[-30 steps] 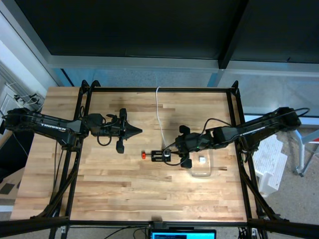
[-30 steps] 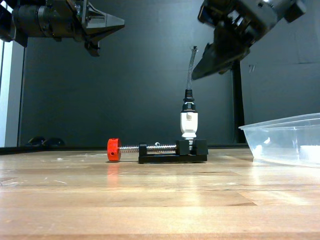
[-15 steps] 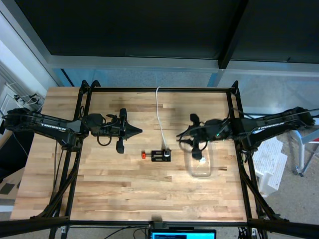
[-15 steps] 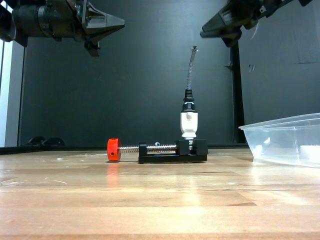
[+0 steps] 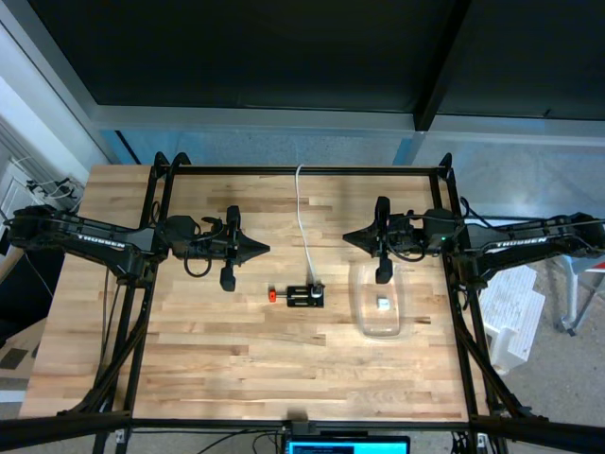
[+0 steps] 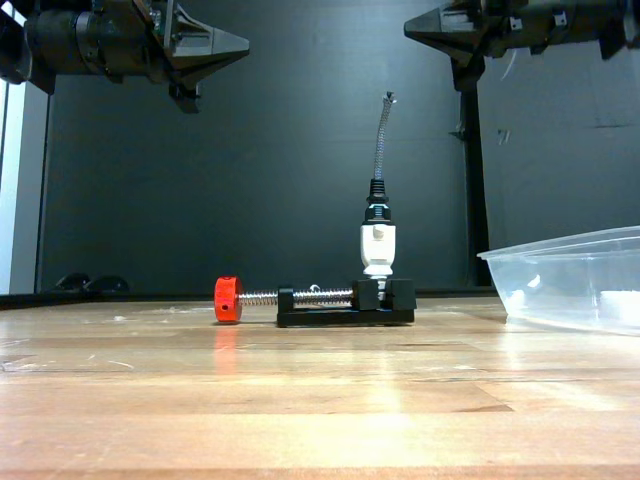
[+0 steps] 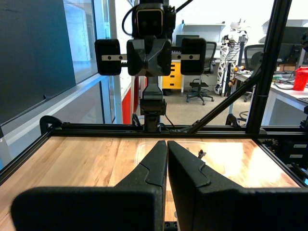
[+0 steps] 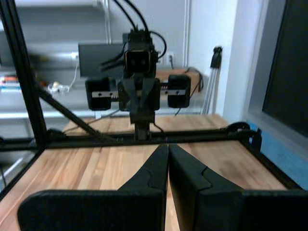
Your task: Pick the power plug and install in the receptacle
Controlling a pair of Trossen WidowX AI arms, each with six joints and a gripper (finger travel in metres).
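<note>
The power plug [image 6: 376,208] stands upright, seated in the white receptacle [image 6: 378,248] that the black vise [image 6: 340,303] clamps, with its thin wire pointing up. The right gripper [image 6: 410,27] hangs high above and beyond the vise's right end, fingers pressed together on nothing, well apart from the plug. The left gripper [image 6: 245,42], likewise pressed together, hovers high over the vise's red knob [image 6: 228,299] end.
</note>
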